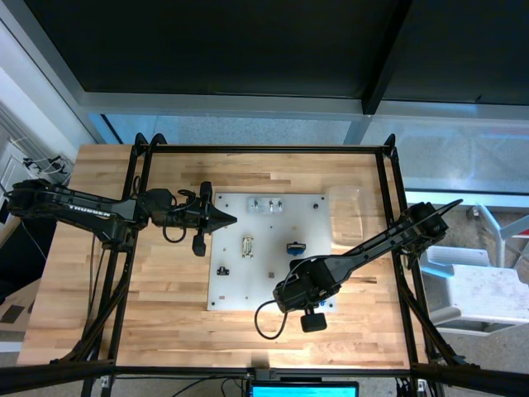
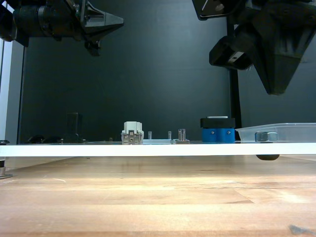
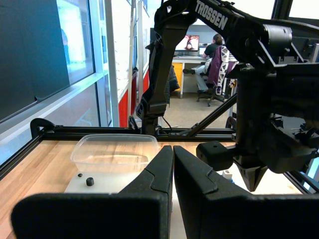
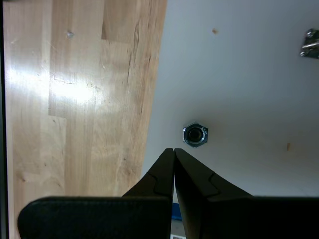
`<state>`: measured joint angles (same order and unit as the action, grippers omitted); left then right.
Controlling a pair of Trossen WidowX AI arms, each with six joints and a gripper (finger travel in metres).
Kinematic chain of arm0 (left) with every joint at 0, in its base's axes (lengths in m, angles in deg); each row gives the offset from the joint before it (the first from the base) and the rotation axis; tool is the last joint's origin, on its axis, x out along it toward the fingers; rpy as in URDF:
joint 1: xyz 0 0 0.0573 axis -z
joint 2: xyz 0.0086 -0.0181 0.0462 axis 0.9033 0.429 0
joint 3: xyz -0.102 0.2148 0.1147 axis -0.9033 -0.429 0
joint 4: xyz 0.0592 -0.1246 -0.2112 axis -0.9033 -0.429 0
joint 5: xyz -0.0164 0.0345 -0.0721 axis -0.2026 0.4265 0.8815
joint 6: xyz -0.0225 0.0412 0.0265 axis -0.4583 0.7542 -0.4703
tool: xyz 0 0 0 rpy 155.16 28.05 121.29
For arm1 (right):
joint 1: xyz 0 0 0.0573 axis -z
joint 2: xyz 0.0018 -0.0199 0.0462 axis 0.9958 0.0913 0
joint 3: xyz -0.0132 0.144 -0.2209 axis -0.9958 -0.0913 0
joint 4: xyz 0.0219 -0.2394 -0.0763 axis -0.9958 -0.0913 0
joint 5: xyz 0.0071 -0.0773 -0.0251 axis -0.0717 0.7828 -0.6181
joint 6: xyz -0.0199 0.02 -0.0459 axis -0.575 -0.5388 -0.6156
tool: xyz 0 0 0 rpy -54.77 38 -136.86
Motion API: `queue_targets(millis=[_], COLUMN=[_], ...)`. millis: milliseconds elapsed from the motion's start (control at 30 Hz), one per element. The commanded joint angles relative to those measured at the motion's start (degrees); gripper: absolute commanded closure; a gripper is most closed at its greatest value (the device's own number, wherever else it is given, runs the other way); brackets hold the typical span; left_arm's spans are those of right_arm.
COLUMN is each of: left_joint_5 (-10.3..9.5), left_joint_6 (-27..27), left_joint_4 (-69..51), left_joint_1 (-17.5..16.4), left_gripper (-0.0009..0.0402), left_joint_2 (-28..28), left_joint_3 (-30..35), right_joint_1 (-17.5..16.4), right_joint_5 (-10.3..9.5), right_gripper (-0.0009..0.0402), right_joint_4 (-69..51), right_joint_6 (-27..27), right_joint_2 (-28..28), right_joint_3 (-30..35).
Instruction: Unfasten the M12 fastener and place in the container
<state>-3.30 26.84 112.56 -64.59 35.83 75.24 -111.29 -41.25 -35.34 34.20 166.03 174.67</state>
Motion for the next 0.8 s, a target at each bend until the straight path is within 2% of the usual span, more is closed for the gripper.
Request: queue_targets(millis=[33, 267, 667, 733, 800], left_joint_5=[0.02, 0.02, 0.02, 0.02, 0.02], left_joint_6=[0.0, 0.0, 0.0, 0.0, 0.0], left_joint_4=[0.0, 0.0, 0.0, 0.0, 0.0], left_joint_1=[0.0, 0.0, 0.0, 0.0, 0.0], left_gripper=[0.0393, 0.0393, 0.0393, 0.0393, 0.0393], left_joint_2=[0.0, 0.0, 0.0, 0.0, 0.0], left_joint_3=[0.0, 0.0, 0.0, 0.0, 0.0], right_joint_1=[-0.1, -0.2, 0.0, 0.0, 0.1], right_joint_5=[-0.28, -0.44, -0.44, 0.52, 4.17], right_gripper=[0.0394, 0.0393, 0.0393, 0.0393, 0.0393], right_joint_4=[2.4, 7.1, 8.8, 8.2, 6.8], right_joint_6=[0.0, -0.1, -0.7, -0.7, -0.5], right_joint_2=[0.1, 0.1, 0.1, 0.1, 0.1], right_joint_3=[-2.6, -7.1, -8.5, -8.5, -8.5])
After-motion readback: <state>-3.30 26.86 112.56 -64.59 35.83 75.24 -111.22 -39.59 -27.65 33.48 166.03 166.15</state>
